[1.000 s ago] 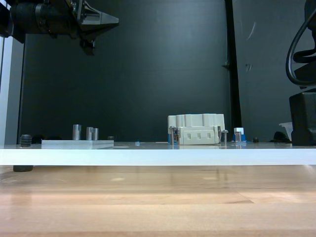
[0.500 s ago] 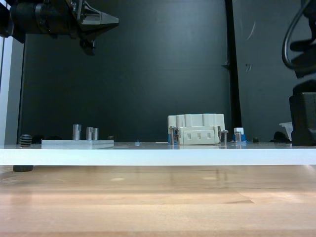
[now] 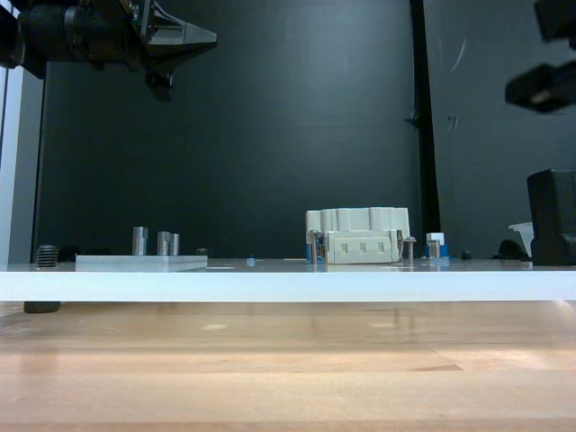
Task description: Pick the HAN10E connector and install in the HAN10E hub
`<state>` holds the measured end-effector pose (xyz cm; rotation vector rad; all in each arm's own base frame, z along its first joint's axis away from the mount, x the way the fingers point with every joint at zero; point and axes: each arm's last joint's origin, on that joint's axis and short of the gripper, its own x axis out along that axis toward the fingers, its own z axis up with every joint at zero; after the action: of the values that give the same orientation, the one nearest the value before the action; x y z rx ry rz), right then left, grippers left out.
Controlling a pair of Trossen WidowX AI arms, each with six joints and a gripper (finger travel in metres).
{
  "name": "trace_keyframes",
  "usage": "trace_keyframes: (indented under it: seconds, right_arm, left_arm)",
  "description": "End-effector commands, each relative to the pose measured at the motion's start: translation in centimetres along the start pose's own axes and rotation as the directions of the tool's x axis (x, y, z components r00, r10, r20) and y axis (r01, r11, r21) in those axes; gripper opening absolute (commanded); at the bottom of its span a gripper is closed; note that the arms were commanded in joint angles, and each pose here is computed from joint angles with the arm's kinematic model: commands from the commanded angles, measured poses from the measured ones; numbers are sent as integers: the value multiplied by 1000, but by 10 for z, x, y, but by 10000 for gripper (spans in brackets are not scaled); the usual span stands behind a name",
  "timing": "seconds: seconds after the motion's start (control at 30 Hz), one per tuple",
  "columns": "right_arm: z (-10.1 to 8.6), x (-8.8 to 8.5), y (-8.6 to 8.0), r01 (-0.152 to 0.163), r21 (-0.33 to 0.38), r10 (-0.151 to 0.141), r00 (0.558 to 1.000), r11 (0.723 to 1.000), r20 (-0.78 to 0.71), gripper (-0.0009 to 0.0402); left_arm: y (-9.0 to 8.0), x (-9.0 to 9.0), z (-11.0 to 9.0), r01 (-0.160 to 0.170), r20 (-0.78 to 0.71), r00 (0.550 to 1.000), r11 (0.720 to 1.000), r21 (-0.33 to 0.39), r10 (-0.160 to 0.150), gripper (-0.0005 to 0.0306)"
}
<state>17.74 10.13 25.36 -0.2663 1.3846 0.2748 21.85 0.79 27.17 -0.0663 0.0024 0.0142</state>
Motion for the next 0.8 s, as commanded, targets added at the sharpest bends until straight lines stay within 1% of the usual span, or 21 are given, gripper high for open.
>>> trace_keyframes:
  seconds: [0.03,0.13,0.2,0.5,0.53,0.6,0.7,0.8]
  right_arm:
    - [0,-11,-1,2,-93,-4,1000,996,-23,12]
    - [0,-16,-2,1,-179,-8,999,984,-36,12]
    - [0,-16,-3,0,-219,-9,999,976,-37,12]
    - [0,-16,-3,0,-221,-9,999,975,-40,12]
    - [0,-16,-3,-1,-236,-9,999,972,-39,12]
    - [0,-16,-3,-3,-316,-10,999,949,-38,12]
    - [1,-15,-3,-6,-402,-9,999,916,-37,12]
    - [4,-12,-3,-12,-502,-9,999,865,-40,12]
  left_arm:
    - [0,0,0,0,0,1000,1000,0,0,0]
    - [0,0,0,0,0,1000,1000,0,0,0]
    - [0,0,0,0,0,1000,1000,0,0,0]
    - [0,0,0,0,0,1000,1000,0,0,0]
    - [0,0,0,0,0,1000,1000,0,0,0]
    - [0,0,0,0,0,1000,1000,0,0,0]
    - [0,0,0,0,0,1000,1000,0,0,0]
    - [0,0,0,0,0,1000,1000,0,0,0]
